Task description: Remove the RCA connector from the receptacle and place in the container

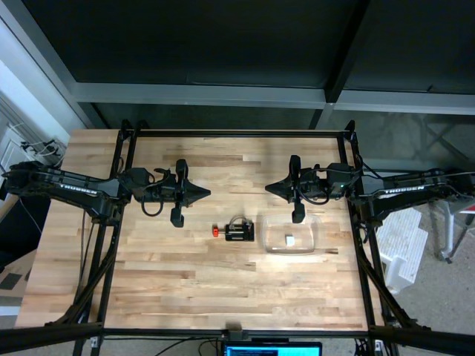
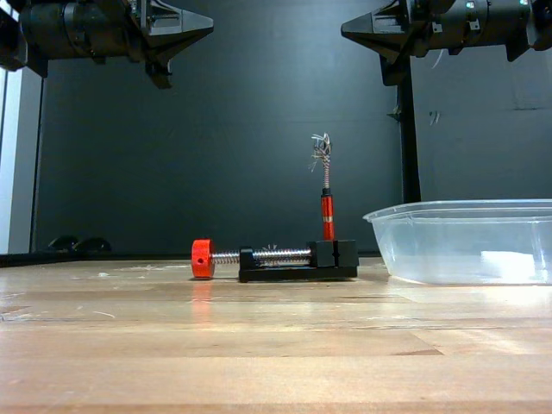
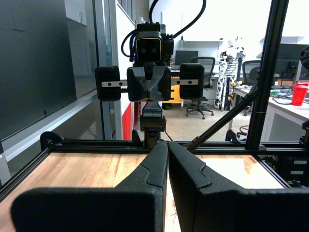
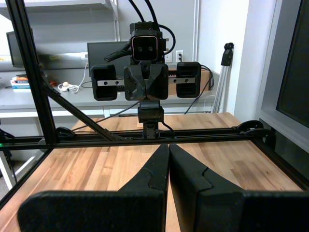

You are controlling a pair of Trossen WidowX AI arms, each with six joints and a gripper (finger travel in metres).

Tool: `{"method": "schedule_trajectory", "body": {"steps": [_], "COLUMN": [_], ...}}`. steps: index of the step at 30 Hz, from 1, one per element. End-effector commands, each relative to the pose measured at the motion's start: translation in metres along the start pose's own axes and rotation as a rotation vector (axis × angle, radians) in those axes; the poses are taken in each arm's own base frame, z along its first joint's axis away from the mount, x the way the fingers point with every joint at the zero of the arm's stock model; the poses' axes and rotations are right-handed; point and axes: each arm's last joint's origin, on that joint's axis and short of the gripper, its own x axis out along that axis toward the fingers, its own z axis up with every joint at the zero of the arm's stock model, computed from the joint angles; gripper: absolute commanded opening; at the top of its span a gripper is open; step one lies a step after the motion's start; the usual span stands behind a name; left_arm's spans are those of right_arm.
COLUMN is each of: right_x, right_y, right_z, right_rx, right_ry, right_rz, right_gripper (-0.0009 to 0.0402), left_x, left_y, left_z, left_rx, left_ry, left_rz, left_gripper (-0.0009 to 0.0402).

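Two grippers are up in the air here, both well above the wooden table (image 1: 148,274) and holding nothing. The left gripper (image 1: 207,193) hangs at about 10 o'clock from the receptacle (image 1: 239,233), and its wrist view shows its fingers (image 3: 157,166) pressed together tip to tip. The right gripper (image 1: 268,188) hangs at about 1 o'clock from that same block, and its fingers (image 4: 157,169) are closed flat against each other too. The two tips point inward at one another across the middle.

Down on the table, the RCA connector (image 2: 328,216) is seated in the receptacle. It stands upright at the block's 3 o'clock end, with a red sleeve low and a thin coiled wire rising to a frayed top. The red knob (image 2: 202,258) sticks out at the 9 o'clock end. The container (image 1: 261,231) sits just beside the block at its 3 o'clock. Inside it a small white piece (image 1: 289,239) lies on the floor.
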Motion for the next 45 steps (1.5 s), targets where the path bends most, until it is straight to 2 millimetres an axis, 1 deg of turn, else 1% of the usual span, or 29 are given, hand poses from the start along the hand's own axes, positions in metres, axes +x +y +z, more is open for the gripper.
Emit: {"method": "schedule_trajectory", "body": {"steps": [1,13,16,19,25,32,39,45], "right_x": [0.000,0.000,0.001,0.003,0.010,0.023,0.039,0.055], "right_y": [0.000,0.001,0.001,0.002,0.004,0.009,0.014,0.021], "right_z": [0.000,0.001,0.005,0.011,0.015,0.013,0.010,0.004], "right_rx": [0.000,0.020,0.023,0.022,0.019,0.010,0.000,-0.017], "right_ry": [-0.001,-0.001,0.037,0.122,0.365,0.586,0.765,0.910], "right_rz": [0.000,0.010,0.011,0.007,0.002,0.008,0.013,0.012], "right_gripper": [0.0000,0.0000,0.0000,0.0000,0.0000,0.0000,0.0000,0.0000], "left_x": [0.000,0.000,0.000,0.000,0.000,0.000,0.000,0.000], "left_y": [0.000,0.000,0.000,0.000,0.000,0.000,0.000,0.000], "left_z": [0.000,0.000,0.000,0.000,0.000,0.000,0.000,0.000], "left_rx": [0.000,0.000,0.000,0.000,0.000,0.000,0.000,0.000], "left_ry": [0.000,0.000,0.000,0.000,0.000,0.000,0.000,0.000], "left_rz": [0.000,0.000,0.000,0.000,0.000,0.000,0.000,0.000], "left_gripper": [0.0000,0.0000,0.0000,0.0000,0.0000,0.0000,0.0000,0.0000]}}
